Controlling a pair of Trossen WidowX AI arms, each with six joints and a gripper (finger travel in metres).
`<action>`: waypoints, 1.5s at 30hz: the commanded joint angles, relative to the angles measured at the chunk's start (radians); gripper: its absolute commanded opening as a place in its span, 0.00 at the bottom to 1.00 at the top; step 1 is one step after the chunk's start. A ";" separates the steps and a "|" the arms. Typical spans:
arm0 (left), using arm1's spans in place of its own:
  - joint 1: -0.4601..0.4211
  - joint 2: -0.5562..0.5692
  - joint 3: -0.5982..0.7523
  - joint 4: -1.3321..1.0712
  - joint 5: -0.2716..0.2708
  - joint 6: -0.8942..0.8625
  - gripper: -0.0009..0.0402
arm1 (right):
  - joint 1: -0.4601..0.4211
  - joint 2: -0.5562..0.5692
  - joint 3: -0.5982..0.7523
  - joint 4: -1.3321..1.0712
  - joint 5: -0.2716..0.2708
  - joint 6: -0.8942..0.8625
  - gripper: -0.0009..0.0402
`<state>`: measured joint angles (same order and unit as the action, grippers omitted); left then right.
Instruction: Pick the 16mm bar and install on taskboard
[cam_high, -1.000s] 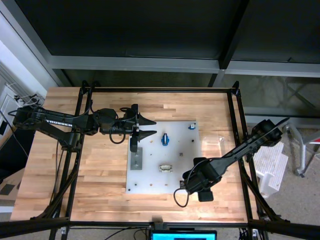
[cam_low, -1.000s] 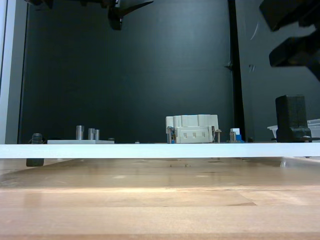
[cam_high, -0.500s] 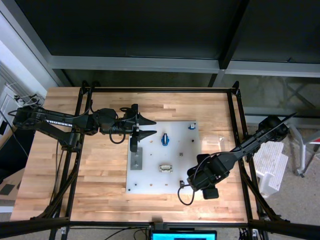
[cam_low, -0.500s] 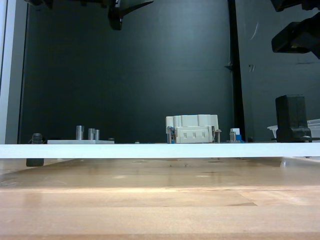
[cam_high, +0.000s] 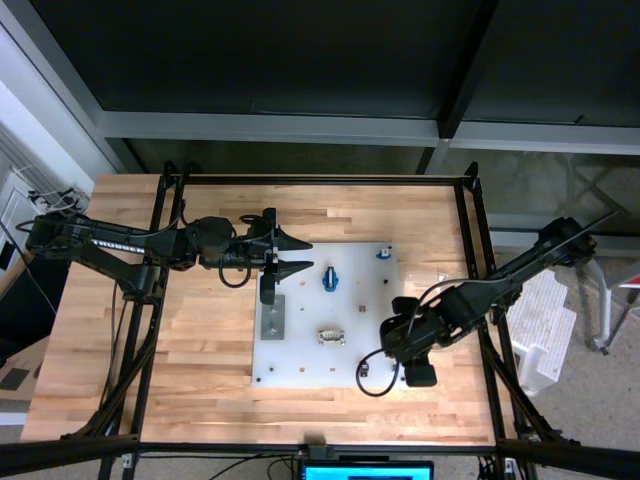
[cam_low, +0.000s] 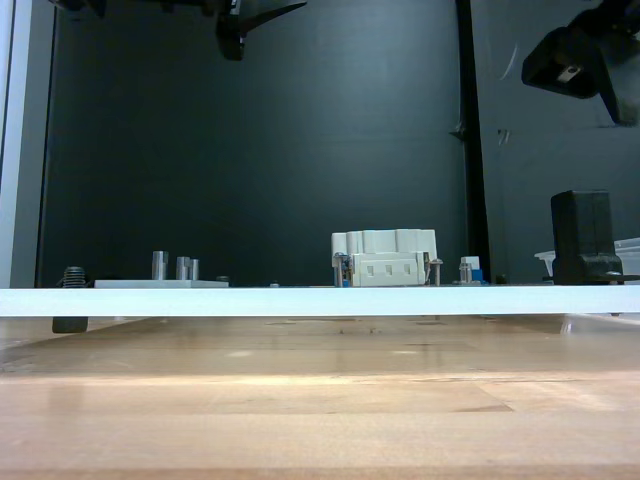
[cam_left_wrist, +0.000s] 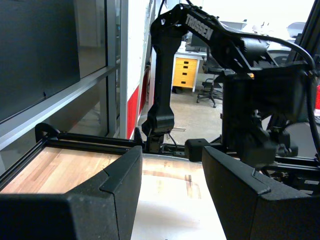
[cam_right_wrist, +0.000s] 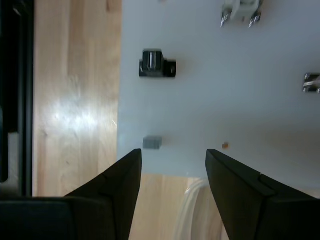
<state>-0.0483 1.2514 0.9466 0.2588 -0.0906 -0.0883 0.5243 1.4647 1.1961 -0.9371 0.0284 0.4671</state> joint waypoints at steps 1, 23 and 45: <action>0.000 0.000 0.000 0.000 0.000 0.000 0.42 | -0.013 -0.046 -0.022 0.028 0.060 -0.038 0.38; 0.000 0.000 0.000 0.000 0.000 0.000 0.42 | -0.312 -0.344 -0.235 0.553 0.076 -0.330 0.02; 0.000 0.000 0.000 0.000 0.000 0.000 0.42 | -0.493 -0.534 -0.504 1.155 -0.025 -0.387 0.02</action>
